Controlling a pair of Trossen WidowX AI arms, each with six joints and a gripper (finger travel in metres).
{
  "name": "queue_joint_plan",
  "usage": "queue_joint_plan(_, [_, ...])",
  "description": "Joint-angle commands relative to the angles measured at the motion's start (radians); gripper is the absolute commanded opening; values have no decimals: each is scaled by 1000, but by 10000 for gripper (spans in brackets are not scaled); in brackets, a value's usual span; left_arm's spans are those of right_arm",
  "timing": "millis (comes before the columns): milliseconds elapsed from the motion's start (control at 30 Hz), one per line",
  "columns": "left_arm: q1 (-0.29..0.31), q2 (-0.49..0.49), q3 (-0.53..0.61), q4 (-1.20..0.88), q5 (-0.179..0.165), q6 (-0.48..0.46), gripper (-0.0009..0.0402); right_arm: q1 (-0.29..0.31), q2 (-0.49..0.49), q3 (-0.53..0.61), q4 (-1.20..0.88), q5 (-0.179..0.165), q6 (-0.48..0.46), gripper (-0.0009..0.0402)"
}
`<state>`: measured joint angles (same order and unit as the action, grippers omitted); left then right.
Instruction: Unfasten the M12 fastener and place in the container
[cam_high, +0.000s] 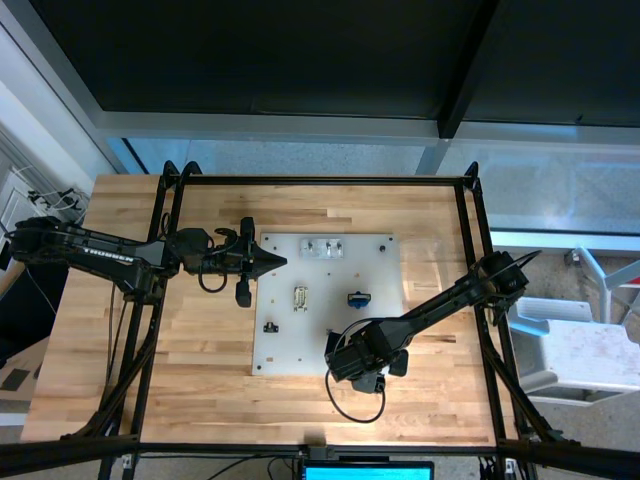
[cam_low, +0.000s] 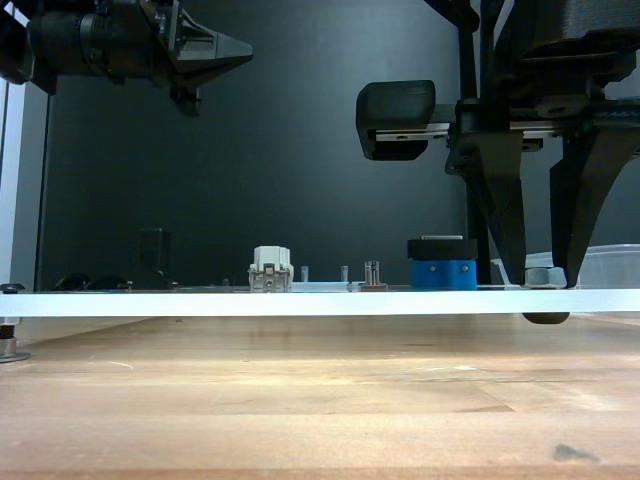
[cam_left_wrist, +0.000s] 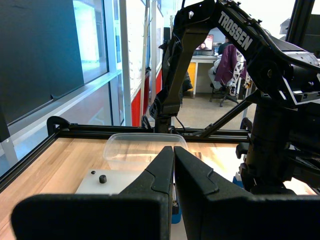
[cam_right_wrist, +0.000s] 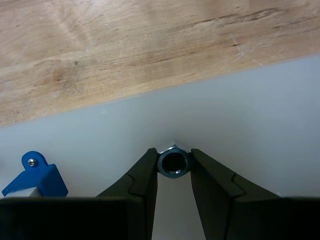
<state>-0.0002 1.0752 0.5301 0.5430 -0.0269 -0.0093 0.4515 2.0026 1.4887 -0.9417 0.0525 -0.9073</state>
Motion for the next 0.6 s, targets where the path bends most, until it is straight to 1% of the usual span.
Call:
queue_joint_plan(33, [0, 0, 0, 0, 0, 0, 0, 1, 0, 0, -2, -2, 1, 45])
queue_joint_plan(433, [0, 0, 0, 0, 0, 0, 0, 4, 0, 0, -5, -1, 1, 182])
queue_joint_plan(600, [0, 0, 0, 0, 0, 0, 0, 6, -10, 0, -10, -1, 1, 217])
